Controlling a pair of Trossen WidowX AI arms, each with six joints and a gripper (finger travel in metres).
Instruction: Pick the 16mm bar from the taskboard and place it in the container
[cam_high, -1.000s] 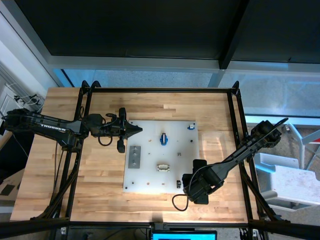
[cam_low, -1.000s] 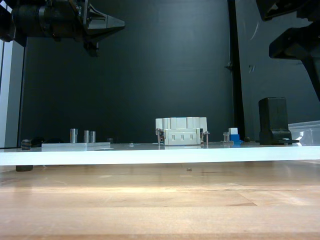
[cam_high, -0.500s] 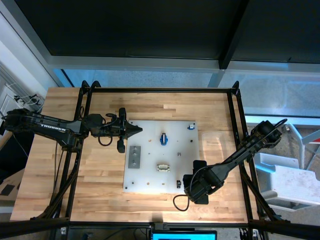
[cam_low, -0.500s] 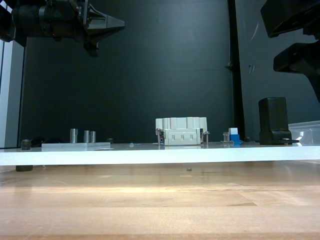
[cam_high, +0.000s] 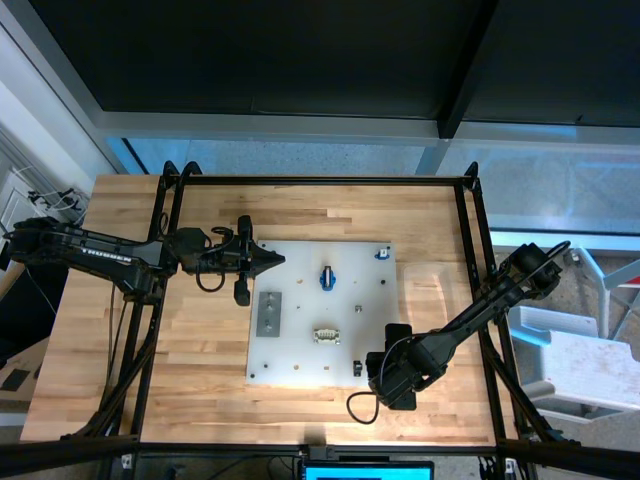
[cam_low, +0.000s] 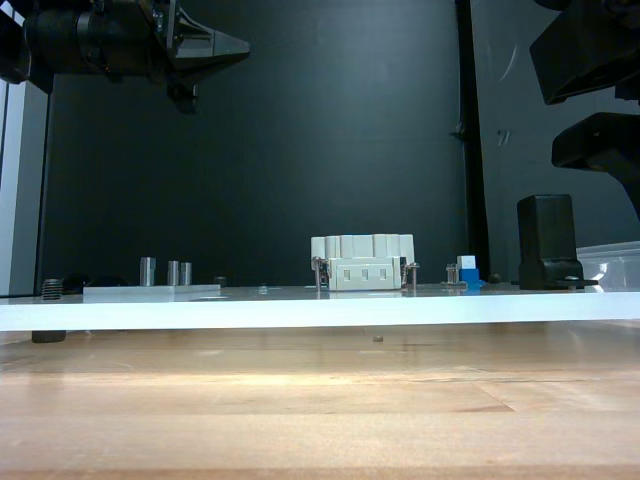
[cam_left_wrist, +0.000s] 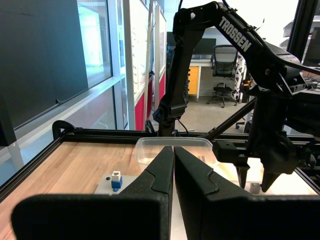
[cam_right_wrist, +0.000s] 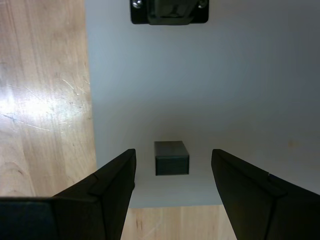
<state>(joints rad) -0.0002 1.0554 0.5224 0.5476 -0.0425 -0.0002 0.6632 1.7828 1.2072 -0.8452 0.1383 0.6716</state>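
The white taskboard lies in the middle of the table. In the right wrist view the 16mm bar is a small dark grey stub standing on the board near its edge. My right gripper hangs open above it, one finger on either side, not touching. The black clip sits just beyond the bar. From above, the right gripper covers the board's near right corner and hides the bar. The clear container lies right of the board. My left gripper hovers shut over the board's far left corner.
On the board are a grey block, a blue knob, a metal connector and the black clip. A black frame rings the table. The left wrist view shows the container and the right arm.
The right gripper has shifted slightly toward the near right and a little lower. The left arm has not moved.
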